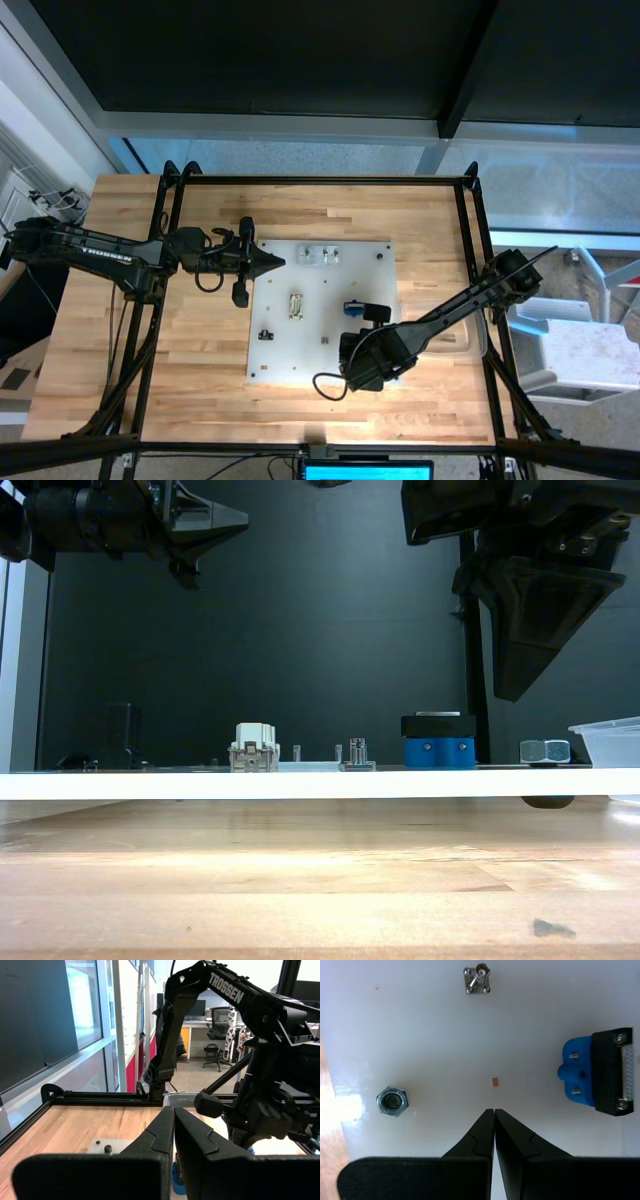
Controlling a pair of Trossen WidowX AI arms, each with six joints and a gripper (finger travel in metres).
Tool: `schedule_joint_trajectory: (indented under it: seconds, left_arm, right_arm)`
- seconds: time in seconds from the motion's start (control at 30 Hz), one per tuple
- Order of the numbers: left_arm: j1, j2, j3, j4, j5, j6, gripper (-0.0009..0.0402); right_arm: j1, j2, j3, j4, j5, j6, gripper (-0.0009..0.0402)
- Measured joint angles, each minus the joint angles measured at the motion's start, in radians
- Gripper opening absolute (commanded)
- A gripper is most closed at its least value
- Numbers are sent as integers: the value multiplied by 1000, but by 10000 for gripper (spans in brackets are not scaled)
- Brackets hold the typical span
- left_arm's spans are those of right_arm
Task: Unfasten the M12 fastener and place in the container
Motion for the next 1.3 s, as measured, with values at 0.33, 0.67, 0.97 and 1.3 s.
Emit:
schedule_joint_trajectory:
  seconds: [0.33, 0.67, 0.97, 1.3]
  left_arm:
    - [0, 0, 0, 0, 0, 0, 0]
    - [0, 0, 0, 0, 0, 0, 0]
    - [0, 0, 0, 0, 0, 0, 0]
    - [0, 0, 0, 0, 0, 0, 0]
  right_arm:
    - [0, 0, -46, 175, -345, -27, 0]
    - [-8, 12, -101, 263, -350, -37, 0]
    - [-12, 13, -108, 289, -347, -52, 0]
    - [-9, 13, -79, 137, 12, -15, 0]
